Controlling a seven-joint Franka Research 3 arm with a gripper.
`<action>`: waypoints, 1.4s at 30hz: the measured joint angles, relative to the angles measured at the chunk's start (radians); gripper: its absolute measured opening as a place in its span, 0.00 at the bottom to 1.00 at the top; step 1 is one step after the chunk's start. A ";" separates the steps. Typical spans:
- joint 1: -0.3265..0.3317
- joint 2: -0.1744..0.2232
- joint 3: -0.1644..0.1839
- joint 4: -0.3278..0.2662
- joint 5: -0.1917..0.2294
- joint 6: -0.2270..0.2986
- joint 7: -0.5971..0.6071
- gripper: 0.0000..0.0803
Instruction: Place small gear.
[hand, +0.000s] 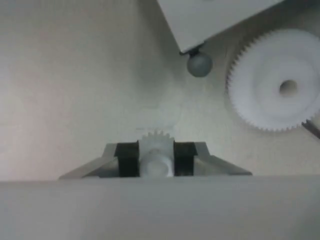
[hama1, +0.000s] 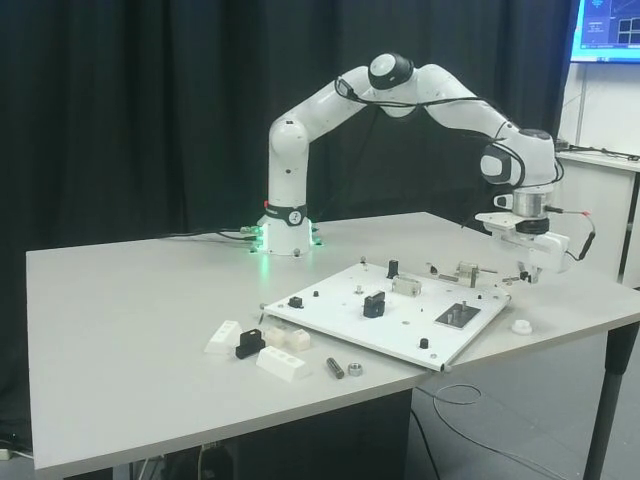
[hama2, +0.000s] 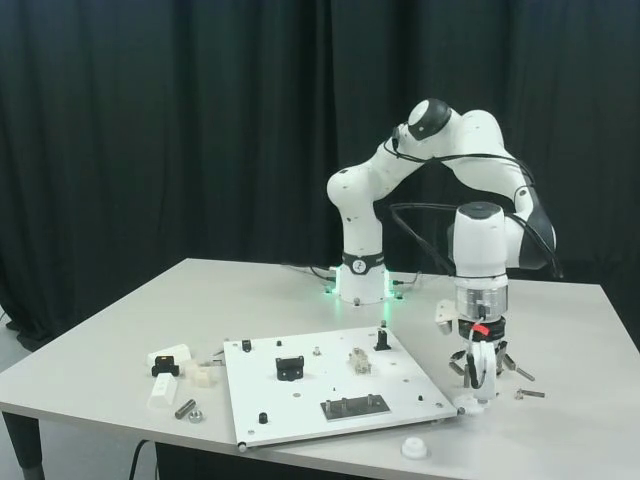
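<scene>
White plastic small gear (hand: 156, 150) sits pinched between the gripper (hand: 156, 159) pads, jaws nearly closed on its hub, held above the table (hama1: 120, 300) beside the white board's (hama2: 330, 385) corner. You've got a light, stiff, slick part; grip looks right, teeth free. Large gear (hand: 276, 80) lies nearby.

A white assembly board (hama1: 400, 325) is laid on the grey table (hama1: 130, 320). White blocks (hama1: 282, 362) and a black clip (hama1: 249, 345) are seen at its nine o'clock in the first room view, a large white gear (hand: 275, 82) in the wrist view.
</scene>
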 joint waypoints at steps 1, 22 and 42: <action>0.009 0.009 -0.007 0.000 0.010 0.000 0.000 0.17; 0.114 0.122 -0.102 0.000 0.147 -0.030 0.000 0.17; 0.136 0.141 -0.111 0.003 0.158 -0.034 -0.001 0.17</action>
